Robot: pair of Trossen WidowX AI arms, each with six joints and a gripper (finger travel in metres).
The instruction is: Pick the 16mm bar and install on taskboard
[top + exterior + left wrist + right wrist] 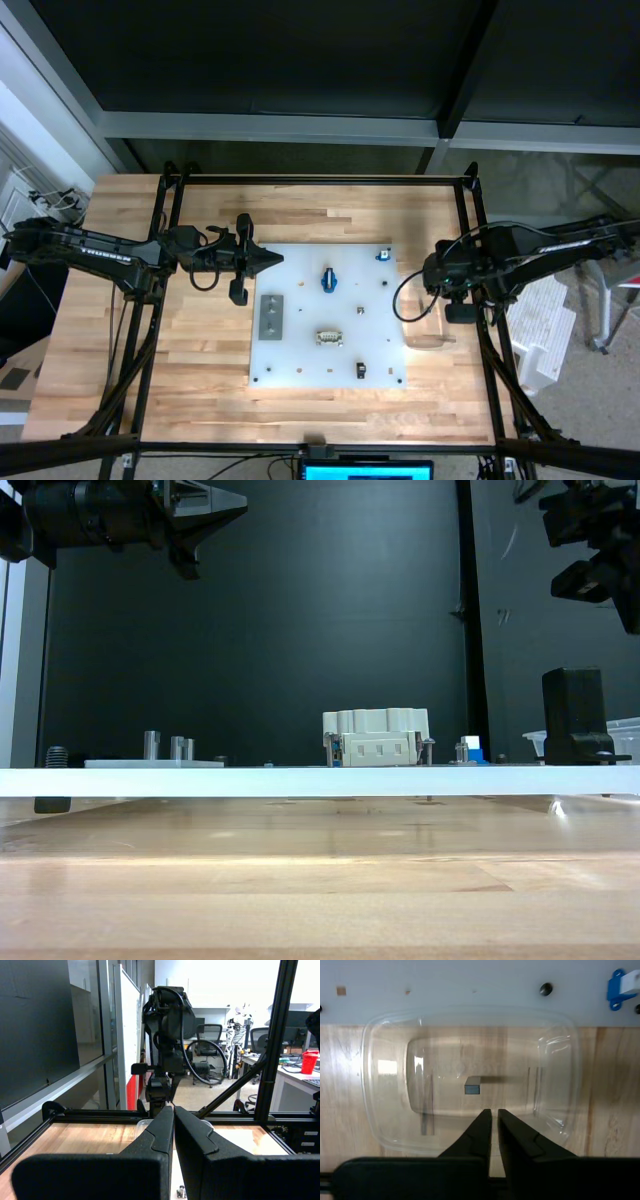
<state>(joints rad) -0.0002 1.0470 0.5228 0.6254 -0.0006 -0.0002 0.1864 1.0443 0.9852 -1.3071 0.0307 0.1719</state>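
Observation:
The 16mm bar (500, 1080) is a short grey bar lying free on its side in a clear plastic tray (370, 1060), off the board's right edge. My right gripper (494, 1112) hangs above the tray, shut and empty, with its tips just short of the bar. From above, the right gripper (460, 308) sits over the tray (428, 332) beside the white taskboard (300, 355). My left gripper (272, 258) is held high near the board's far left corner, pointing right. It is shut (173, 1110) with nothing in it.
The board carries a grey block with pegs (272, 317), a blue part (329, 279), a beige connector (329, 339) and a black block (361, 371). A black frame runs round the wooden table (150, 360).

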